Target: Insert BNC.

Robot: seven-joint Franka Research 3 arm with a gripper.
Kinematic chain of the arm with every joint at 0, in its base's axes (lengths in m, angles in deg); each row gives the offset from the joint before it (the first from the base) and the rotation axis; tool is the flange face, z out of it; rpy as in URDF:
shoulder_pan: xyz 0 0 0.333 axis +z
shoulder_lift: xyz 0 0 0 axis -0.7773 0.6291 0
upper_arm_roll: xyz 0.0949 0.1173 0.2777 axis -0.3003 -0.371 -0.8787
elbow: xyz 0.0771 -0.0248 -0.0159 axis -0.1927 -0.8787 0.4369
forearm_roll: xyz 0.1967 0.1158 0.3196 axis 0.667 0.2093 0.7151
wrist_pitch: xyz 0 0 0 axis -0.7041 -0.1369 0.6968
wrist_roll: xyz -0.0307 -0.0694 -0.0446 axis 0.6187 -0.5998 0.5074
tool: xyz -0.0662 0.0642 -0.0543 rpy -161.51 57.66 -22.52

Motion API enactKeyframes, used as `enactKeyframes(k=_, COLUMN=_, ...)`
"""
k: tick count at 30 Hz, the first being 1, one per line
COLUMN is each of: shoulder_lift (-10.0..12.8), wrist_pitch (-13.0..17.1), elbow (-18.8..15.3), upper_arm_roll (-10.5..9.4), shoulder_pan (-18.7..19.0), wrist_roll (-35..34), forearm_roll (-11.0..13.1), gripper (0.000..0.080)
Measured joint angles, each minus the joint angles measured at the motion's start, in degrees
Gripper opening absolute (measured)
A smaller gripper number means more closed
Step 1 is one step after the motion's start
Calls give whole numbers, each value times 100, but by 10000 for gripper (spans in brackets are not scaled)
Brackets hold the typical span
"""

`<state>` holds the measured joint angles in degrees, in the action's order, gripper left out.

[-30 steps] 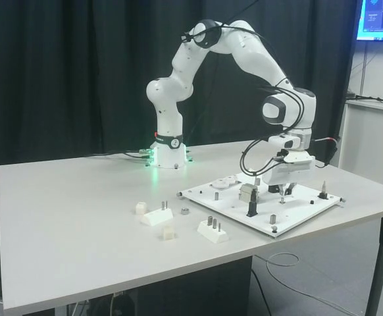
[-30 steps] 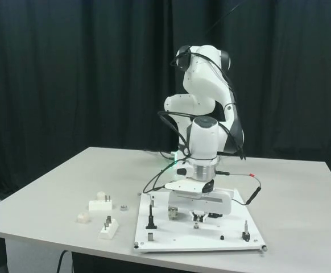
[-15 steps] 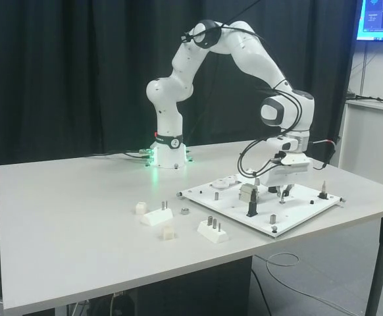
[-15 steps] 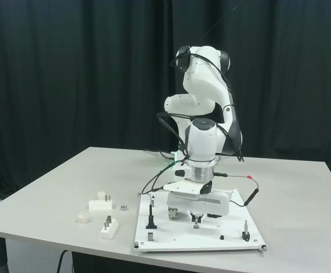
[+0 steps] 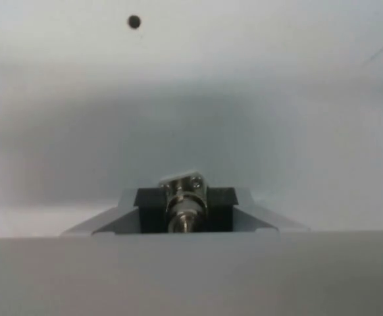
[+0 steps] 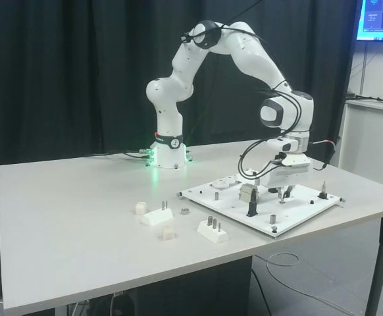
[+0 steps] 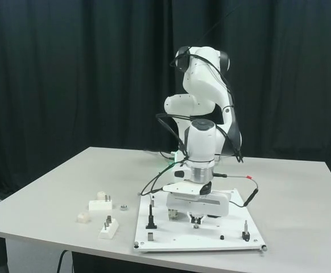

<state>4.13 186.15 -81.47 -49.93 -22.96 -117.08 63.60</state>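
Note:
The grey metal BNC connector (image 5: 185,206) sits between two black finger pads (image 5: 151,212), with the white board (image 5: 191,99) close beneath it. My gripper (image 6: 283,191) hangs low over the white board (image 6: 310,205) near its middle, shut on the connector. From the second room view, the gripper (image 7: 195,220) points straight down at the board (image 7: 171,242), its tip just above the surface. I cannot tell whether the connector touches a socket.
On the board stand a black upright part (image 6: 251,207), a grey block (image 6: 247,193) and a peg (image 6: 322,191) at the far right corner. White fixture blocks (image 6: 157,216) (image 6: 214,229) and a small nut (image 6: 185,211) lie on the grey table beside the board.
The hand with the connector has shifted slightly sideways across the board, toward the grey block, staying low over it.

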Motion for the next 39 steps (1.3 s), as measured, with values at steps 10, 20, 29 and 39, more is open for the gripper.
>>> enactKeyframes(k=10, shoulder_lift=1, wrist_pitch=0, elbow=-6, upper_arm_roll=-46, shoulder_pan=-88, wrist_roll=95, forearm_roll=11, gripper=124)
enactKeyframes(k=20, shoulder_lift=-3, wrist_pitch=7, elbow=-5, upper_arm_roll=-143, shoulder_pan=-209, wrist_roll=282, forearm_roll=104, gripper=124)
enactKeyframes(k=29, shoulder_lift=-6, wrist_pitch=7, elbow=-3, upper_arm_roll=-165, shoulder_pan=-281, wrist_roll=398, forearm_roll=204, gripper=124)
enactKeyframes(k=39, shoulder_lift=-6, wrist_pitch=-6, elbow=-3, upper_arm_roll=-165, shoulder_pan=-298, wrist_roll=494, forearm_roll=407, gripper=124)
